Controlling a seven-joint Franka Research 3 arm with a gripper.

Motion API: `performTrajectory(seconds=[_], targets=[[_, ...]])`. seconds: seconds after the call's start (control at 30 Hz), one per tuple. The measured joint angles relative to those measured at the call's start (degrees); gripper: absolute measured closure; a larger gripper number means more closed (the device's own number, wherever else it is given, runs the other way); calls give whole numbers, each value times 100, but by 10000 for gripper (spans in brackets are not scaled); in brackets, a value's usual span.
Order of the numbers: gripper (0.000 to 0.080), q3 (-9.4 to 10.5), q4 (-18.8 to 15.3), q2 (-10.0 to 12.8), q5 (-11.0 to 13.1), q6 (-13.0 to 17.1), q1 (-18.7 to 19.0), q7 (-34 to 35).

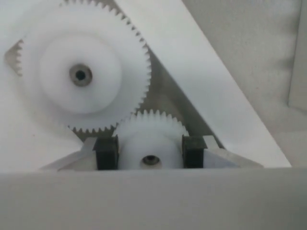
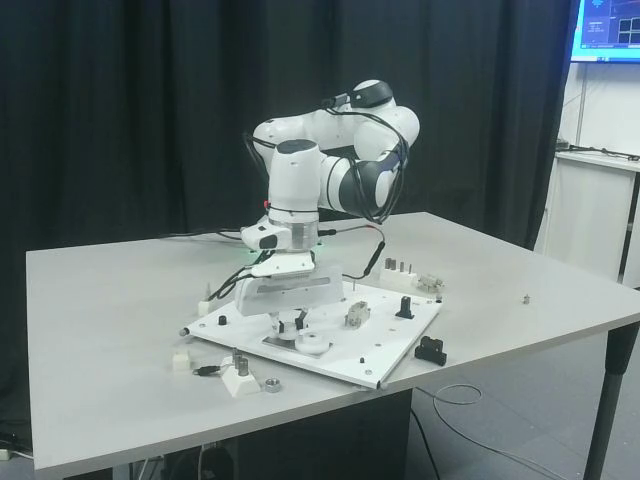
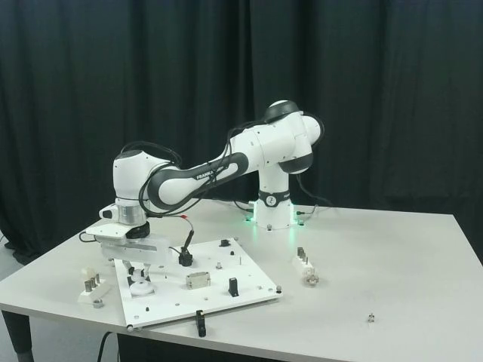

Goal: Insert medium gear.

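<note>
— Where the two black pads show in the wrist view, what does the gripper hold?

— The medium gear. The pads press on opposite sides of its raised hub, so the pincer is narrowed onto that gear, which sits squarely between the fingertips with its centre bore showing.

— And beside it?

— A large gear, already lying flat on the white board. The teeth of the medium gear meet the teeth of the large one at the edge nearest the pincer. Whether the medium gear is fully seated cannot be told.

— What do the room cameras add?

— The white arm reaches from its base down over the board, the gripper low above the plate's near part. A white disc lies just beside the fingers. Small black and grey fixtures stand elsewhere on the board, and a few loose parts rest on the grey table near the board's edge.
</note>
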Motion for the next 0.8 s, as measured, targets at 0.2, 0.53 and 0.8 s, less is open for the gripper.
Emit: performTrajectory(seconds=[0.2,0.53,0.8], targets=[[522,-2,4,0,-4,-9,0,-251],[522,-1,6,0,-9,-15,-1,-775],[522,-1,6,0,-9,-15,0,-1144]])
